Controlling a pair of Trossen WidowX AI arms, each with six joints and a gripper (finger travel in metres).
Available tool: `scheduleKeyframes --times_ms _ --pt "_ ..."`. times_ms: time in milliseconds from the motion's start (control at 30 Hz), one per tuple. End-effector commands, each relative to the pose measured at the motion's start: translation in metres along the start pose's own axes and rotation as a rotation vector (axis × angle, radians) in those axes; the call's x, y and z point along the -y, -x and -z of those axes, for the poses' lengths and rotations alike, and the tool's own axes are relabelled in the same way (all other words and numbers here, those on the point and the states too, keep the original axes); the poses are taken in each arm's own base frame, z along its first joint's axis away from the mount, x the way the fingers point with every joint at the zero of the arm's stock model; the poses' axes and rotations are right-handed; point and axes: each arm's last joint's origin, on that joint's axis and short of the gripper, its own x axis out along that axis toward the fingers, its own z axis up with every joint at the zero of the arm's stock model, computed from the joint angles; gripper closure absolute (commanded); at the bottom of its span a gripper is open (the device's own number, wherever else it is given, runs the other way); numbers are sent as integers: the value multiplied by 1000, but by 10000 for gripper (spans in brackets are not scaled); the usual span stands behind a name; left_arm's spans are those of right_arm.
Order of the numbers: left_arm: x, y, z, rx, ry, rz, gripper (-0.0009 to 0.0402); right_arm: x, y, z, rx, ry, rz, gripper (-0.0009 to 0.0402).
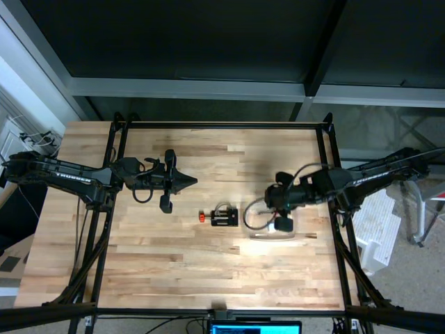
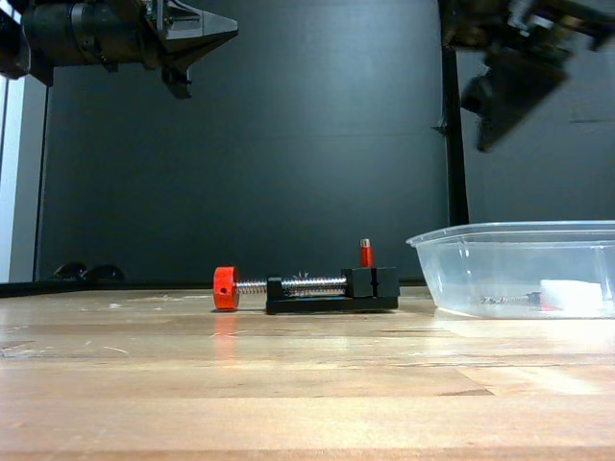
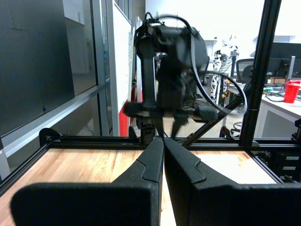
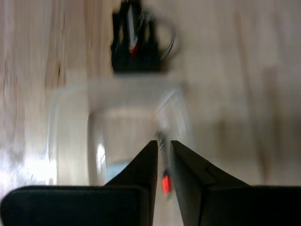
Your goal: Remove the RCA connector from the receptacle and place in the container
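High view
- Receptacle: small black block-shaped receptacle (image 1: pixel 222 218) with a red-orange end, sitting mid-way across the light wooden table (image 1: pixel 174 264). Using it as the landmark for everything else.
- Container: shallow clear plastic rectangular container (image 1: pixel 271 238), just beside the receptacle on its right-arm side.
- Left gripper: black left gripper (image 1: pixel 189 181), off to the receptacle's left-arm side and a bit farther back, pointing inward.
- Right gripper: black right gripper (image 1: pixel 283 224), over the container, so near the receptacle.

Low view
- Receptacle: flat on the table (image 2: pixel 332 288), red-orange knob on the side away from the container, a little red post sticking up at the container end.
- Container: right beside it (image 2: pixel 480 269), small gap between them.
- RCA connector: thin silvery RCA connector with a red bit (image 2: pixel 519 300) lying on the container floor, next to a white piece (image 2: pixel 572 293). So it's out of the receptacle.
- Left gripper: way up above the receptacle (image 2: pixel 216 34).
- Right gripper: hanging well above the container (image 2: pixel 490 120), blurry.

Left wrist view
- Left gripper: fingers pressed together (image 3: pixel 163 141), nothing between them.
- Right arm: black right arm (image 3: pixel 174 70) straight ahead.

Right wrist view
- Right gripper: fingers narrowly apart (image 4: pixel 163 146), empty as far as I can see.
- Container: under the gripper (image 4: pixel 70 141); receptacle (image 4: pixel 136 52) just beyond it.
- RCA connector: blurry red smudge (image 4: pixel 165 183) seen through the finger gap.
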Motion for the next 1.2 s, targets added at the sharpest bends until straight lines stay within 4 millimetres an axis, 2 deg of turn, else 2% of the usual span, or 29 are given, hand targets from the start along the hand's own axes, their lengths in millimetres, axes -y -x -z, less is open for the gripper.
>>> scheduleKeyframes --times_ms 33,233,400,500,700,1200 --pt "0 0 0 0 0 0 393 15 10 -16 86 -1 18 389" --pt "0 0 0 0 0 0 393 34 26 -35 332 4 -15 394" --pt "0 0 0 0 0 0 393 45 34 -43 486 1 -53 393" --pt "0 0 0 0 0 0 393 50 32 -46 566 -9 -67 393" --pt "0 0 0 0 0 0 393 50 22 -47 697 -3 -93 393" --pt "0 0 0 0 0 0 393 48 4 -33 1030 -53 -119 393"
